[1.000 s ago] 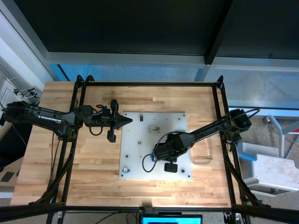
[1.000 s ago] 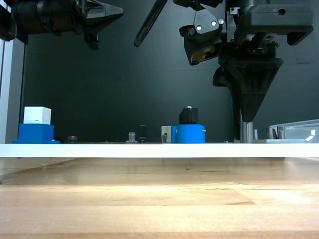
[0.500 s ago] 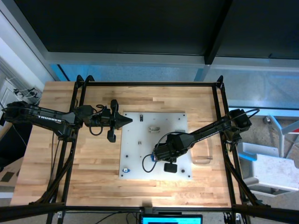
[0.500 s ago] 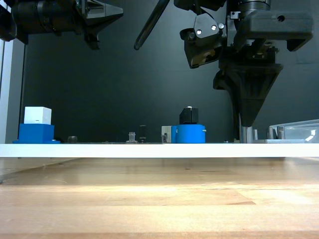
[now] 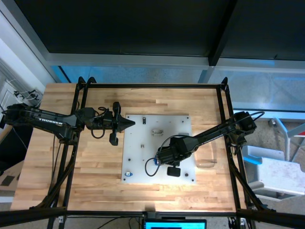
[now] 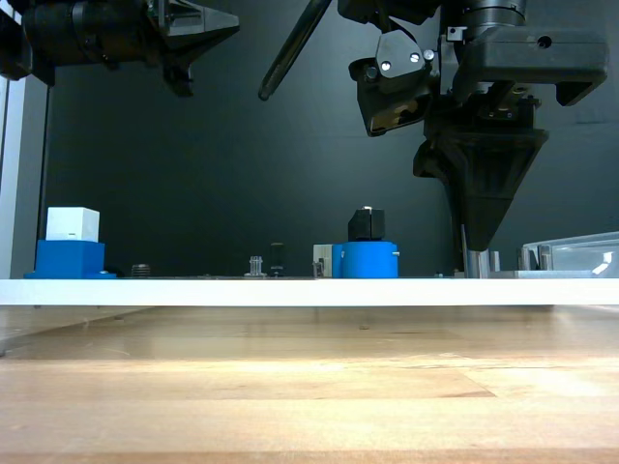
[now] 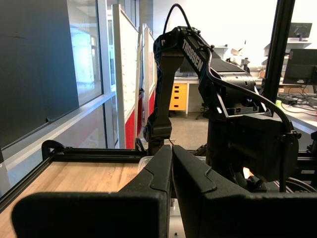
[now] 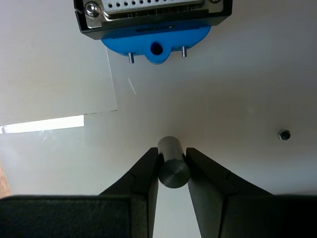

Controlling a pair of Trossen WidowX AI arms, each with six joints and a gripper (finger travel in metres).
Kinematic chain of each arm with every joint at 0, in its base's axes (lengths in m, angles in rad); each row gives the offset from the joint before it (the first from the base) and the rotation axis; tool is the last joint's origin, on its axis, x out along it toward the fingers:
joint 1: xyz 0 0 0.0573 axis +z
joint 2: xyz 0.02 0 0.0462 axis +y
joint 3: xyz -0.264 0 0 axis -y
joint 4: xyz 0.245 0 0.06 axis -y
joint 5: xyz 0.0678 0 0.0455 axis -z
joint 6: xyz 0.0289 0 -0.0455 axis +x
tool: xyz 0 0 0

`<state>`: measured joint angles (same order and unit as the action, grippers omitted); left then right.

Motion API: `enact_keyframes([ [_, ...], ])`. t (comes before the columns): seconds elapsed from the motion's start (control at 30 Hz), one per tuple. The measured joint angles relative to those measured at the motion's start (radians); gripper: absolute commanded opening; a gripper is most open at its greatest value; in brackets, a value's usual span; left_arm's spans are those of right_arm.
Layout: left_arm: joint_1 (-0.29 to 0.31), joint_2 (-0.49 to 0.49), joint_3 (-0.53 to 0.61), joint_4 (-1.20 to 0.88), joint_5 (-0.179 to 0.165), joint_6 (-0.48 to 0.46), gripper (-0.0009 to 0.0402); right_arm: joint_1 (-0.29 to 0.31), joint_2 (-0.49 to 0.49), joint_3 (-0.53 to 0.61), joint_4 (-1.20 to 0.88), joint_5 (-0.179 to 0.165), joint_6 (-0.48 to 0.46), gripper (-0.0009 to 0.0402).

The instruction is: Pick the 16mm cylinder and place it in the taskboard

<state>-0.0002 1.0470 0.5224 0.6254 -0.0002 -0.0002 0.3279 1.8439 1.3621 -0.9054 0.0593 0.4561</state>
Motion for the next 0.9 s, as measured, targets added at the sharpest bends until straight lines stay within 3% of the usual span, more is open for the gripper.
enact_keyframes([
  [0.33, 0.0, 0.0, 0.0, 0.0, 0.0, 0.0, 0.0, 0.0, 0.0, 0.0, 0.005, 0.0, 0.0, 0.0021],
  [0.9, 0.0, 0.0, 0.0, 0.0, 0.0, 0.0, 0.0, 0.003, 0.0, 0.0, 0.011, 0.004, 0.007, 0.0175],
])
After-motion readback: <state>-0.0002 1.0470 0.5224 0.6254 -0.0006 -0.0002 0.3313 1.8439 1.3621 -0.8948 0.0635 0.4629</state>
